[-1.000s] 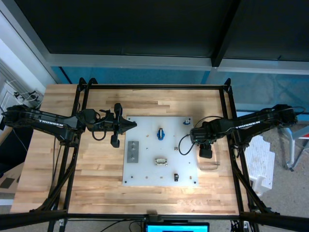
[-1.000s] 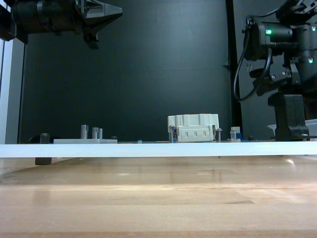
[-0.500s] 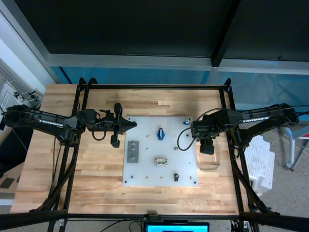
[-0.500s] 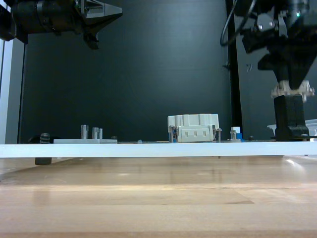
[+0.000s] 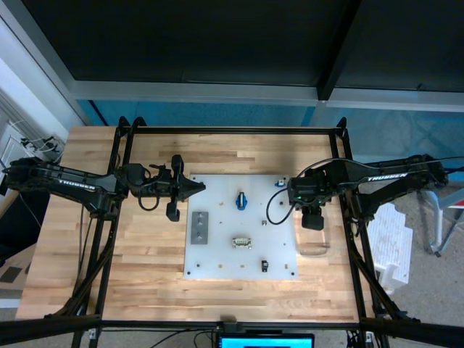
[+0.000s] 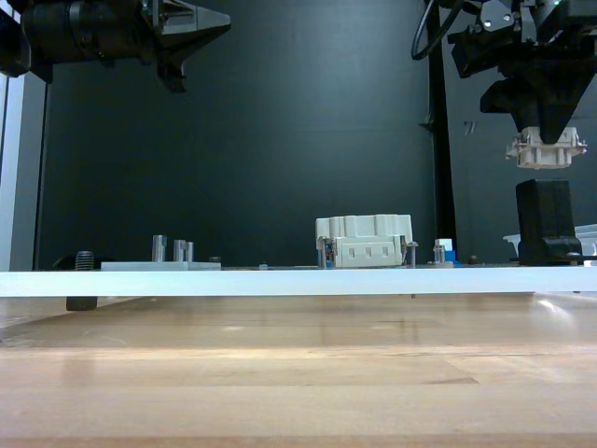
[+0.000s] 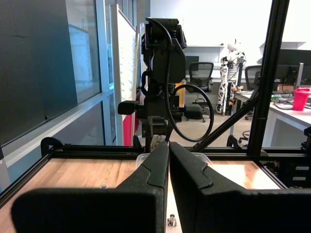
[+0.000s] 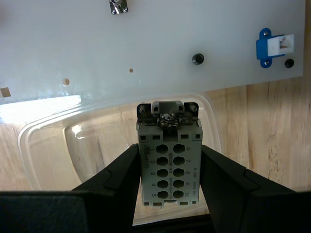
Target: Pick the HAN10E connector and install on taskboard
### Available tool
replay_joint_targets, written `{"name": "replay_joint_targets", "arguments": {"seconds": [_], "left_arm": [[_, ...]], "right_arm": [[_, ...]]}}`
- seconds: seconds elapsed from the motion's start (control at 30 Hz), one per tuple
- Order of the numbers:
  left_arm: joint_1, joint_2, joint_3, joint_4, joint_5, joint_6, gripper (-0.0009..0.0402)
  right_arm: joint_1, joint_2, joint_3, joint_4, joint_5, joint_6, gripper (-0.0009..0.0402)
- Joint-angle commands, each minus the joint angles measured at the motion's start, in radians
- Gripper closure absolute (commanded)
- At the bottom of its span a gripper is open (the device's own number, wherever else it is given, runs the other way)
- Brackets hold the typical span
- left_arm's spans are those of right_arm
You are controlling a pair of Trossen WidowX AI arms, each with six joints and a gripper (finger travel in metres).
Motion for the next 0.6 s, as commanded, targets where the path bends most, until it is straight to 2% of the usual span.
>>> {"name": "replay_joint_targets", "arguments": {"seconds": [0.03, 0.6], "left_arm": [[0.0, 0.0, 0.0, 0.0, 0.0, 0.0, 0.0392], [0.0, 0.0, 0.0, 0.0, 0.0, 0.0, 0.0392]], "right_arm": [[0.021, 0.046, 0.041, -0.003, 0.0, -0.001, 0.0354], [0.131, 0.35, 0.33, -0.006, -0.002, 0.093, 0.0354]]}}
